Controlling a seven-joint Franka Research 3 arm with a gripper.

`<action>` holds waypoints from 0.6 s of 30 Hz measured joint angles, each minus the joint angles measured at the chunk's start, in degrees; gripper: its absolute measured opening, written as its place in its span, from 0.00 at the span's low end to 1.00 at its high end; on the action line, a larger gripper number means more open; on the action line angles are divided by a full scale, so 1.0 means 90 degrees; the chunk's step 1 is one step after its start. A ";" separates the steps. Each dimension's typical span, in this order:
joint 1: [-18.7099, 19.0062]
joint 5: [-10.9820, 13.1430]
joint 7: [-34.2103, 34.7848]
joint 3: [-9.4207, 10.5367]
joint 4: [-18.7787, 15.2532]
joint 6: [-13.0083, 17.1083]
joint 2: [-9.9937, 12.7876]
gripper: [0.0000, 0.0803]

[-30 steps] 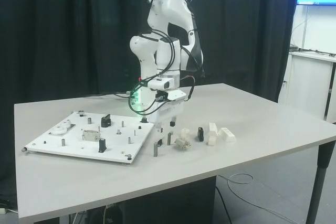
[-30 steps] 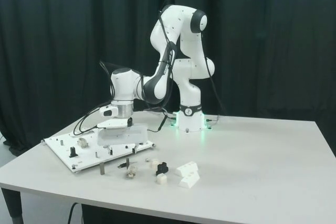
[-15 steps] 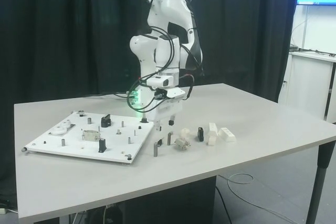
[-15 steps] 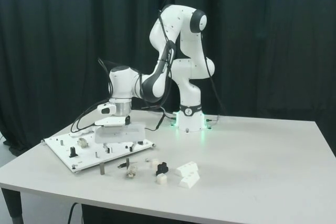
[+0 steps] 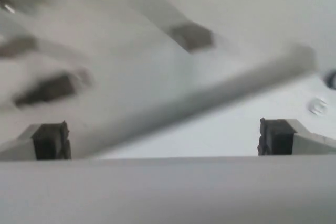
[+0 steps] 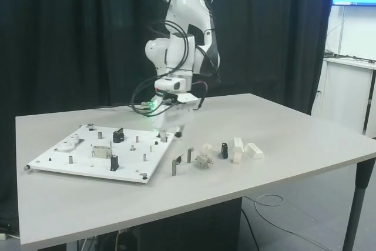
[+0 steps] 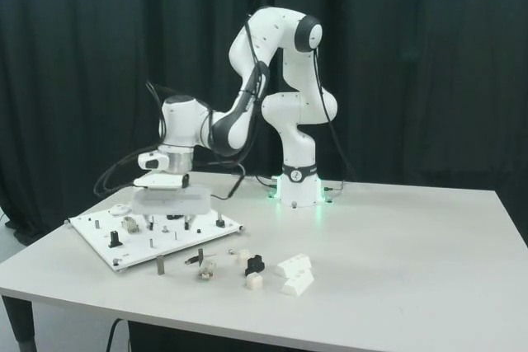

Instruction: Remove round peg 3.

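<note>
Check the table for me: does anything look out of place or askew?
Several small white and black parts and grey pegs lie loose on the grey table, off the white assembly board. The board itself sits angled to the table edge. Nothing looks broken.

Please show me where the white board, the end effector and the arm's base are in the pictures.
white board (image 6: 82, 163): first room view, on a bare part of its top near the front edge.
end effector (image 7: 167, 222): second room view, midway between its fingertips.
arm's base (image 7: 299, 191): second room view, on its lower body.
</note>
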 joint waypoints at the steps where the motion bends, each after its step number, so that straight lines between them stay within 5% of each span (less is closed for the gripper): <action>1: -0.0039 -0.0060 -0.0048 -0.0025 0.0026 0.0000 0.0002 1.00; 10: -0.0653 -0.0480 -0.0737 -0.0171 0.0320 -0.0003 0.0063 1.00; 18: -0.1369 -0.0482 -0.1806 -0.0170 0.0572 -0.0074 0.0174 1.00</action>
